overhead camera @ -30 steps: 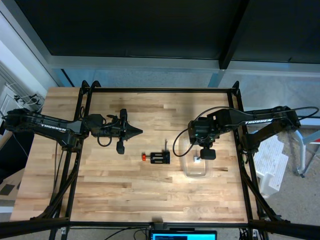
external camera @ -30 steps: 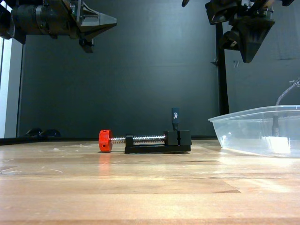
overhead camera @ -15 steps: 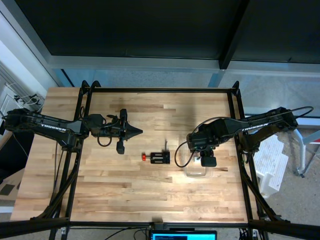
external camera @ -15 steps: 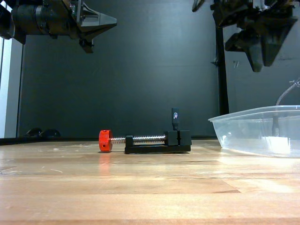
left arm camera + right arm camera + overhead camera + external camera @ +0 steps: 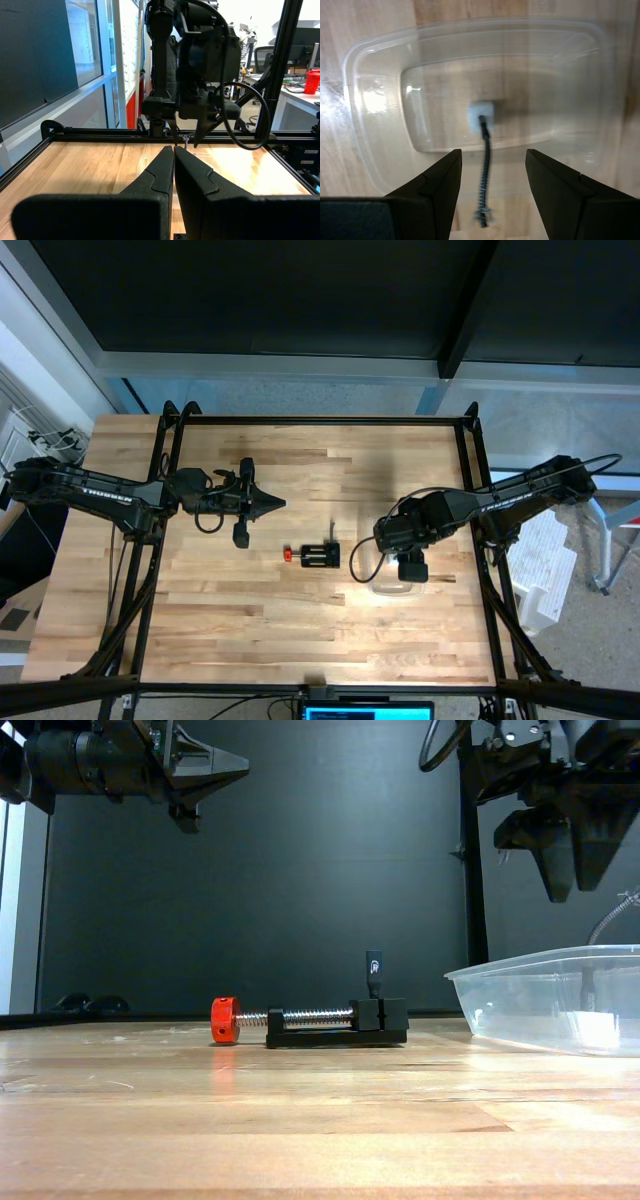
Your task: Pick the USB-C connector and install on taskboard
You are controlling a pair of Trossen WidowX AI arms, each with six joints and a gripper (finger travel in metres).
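The left gripper (image 5: 281,503) is held high over the tabletop (image 5: 250,610) at the left of centre in the high view, and at the upper left of the low view, well apart from every part. Its jaws are pressed together and point toward the frame's right. The right gripper (image 5: 571,888) hangs at the upper right of the low view, above the rim of the clear tray (image 5: 520,970) and not touching it. Its jaws are spread and point straight down into the tray. The right wrist view looks between the two spread jaws onto the tray floor. The small white square piece (image 5: 481,116) rests there near the middle of the floor. The USB-C connector (image 5: 483,131) is inside the tray, gripped by nothing. It is a thin dark piece whose one end meets the white square piece. From it a braided cable (image 5: 612,918) runs on and arcs up over the tray rim at the right edge of the low view. The taskboard (image 5: 320,556) sits on the tabletop just below the centre of the high view, left of the tray and apart from it. Its red-orange knob (image 5: 225,1019) points toward the frame's left. Its upright pin (image 5: 373,972) stands at the end nearer the tray.
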